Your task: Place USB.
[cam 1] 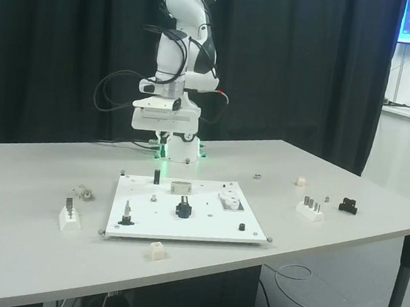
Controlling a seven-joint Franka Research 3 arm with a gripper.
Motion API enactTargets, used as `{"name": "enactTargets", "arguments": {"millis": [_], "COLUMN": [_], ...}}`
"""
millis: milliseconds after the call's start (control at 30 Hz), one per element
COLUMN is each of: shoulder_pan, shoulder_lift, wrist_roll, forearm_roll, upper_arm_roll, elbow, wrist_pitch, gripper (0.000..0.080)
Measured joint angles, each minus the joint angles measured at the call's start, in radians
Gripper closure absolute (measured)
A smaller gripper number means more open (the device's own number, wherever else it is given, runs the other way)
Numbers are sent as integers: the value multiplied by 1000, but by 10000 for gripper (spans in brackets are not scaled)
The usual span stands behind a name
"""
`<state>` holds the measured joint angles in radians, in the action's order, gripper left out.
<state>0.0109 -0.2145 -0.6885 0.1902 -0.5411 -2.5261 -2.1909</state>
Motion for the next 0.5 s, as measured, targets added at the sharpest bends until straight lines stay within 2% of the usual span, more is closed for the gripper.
{"name": "enactTargets", "arguments": {"millis": [500], "shoulder_pan": [0], "shoulder_lift": [-3], "wrist_roll": [-22], "forearm_roll": [19], "upper_arm_roll": [10], "elbow": [0], "wrist_pitch": [0], "gripper": [785]}}
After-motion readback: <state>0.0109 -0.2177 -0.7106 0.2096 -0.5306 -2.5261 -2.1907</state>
